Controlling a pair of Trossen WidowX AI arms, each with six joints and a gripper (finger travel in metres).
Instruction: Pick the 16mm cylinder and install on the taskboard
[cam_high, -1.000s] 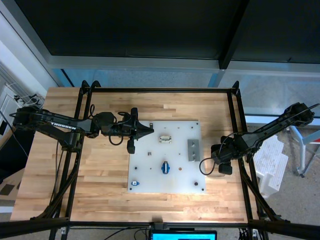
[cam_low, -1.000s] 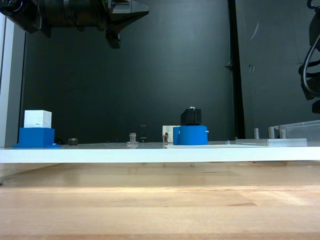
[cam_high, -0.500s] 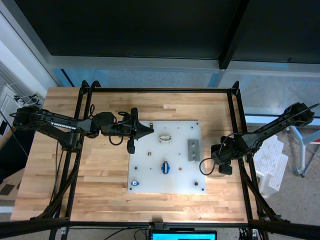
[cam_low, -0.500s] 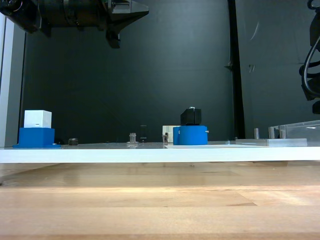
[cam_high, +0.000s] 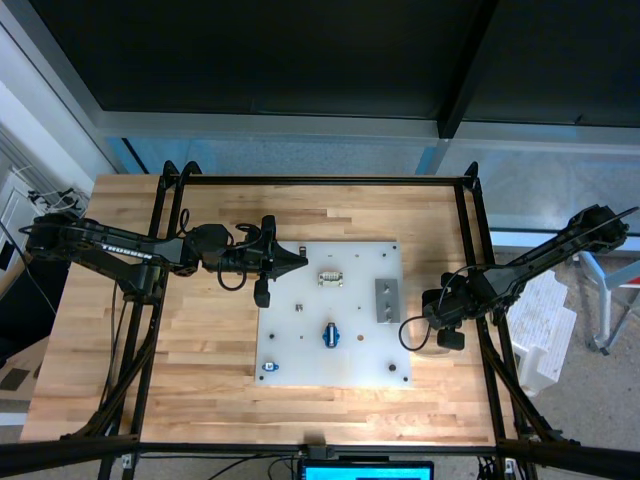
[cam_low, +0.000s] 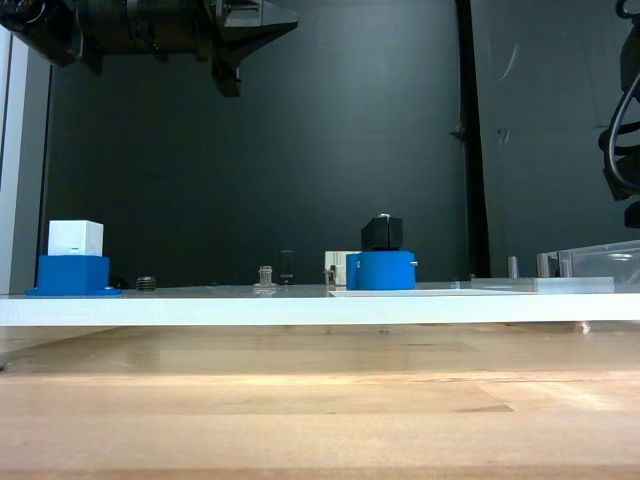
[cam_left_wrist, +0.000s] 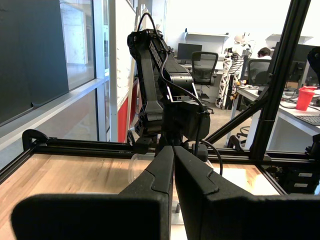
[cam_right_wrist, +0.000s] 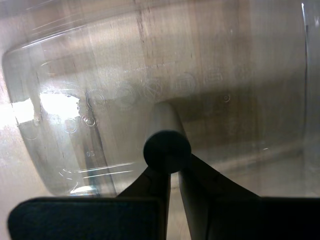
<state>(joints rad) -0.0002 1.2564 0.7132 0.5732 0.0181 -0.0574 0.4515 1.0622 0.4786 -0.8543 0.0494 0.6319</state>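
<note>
In the right wrist view my right gripper (cam_right_wrist: 173, 171) is shut on the 16mm cylinder (cam_right_wrist: 167, 150), a short grey peg seen end-on, held just over a clear plastic tray (cam_right_wrist: 65, 145). From above, the right gripper (cam_high: 441, 320) hangs beside the right edge of the white taskboard (cam_high: 300, 345). The cylinder itself is hidden in the high view. My left gripper (cam_high: 302, 260) is shut on nothing and hovers high over the board's back left corner, fingers (cam_left_wrist: 165, 167) pressed together.
The board carries a grey metal block (cam_high: 386, 298), a blue fitting (cam_high: 330, 335), a small blue and white piece (cam_high: 272, 368) and a silver connector (cam_high: 330, 276). Black frame posts (cam_high: 478, 290) border the table. Bare wood lies in front of the board.
</note>
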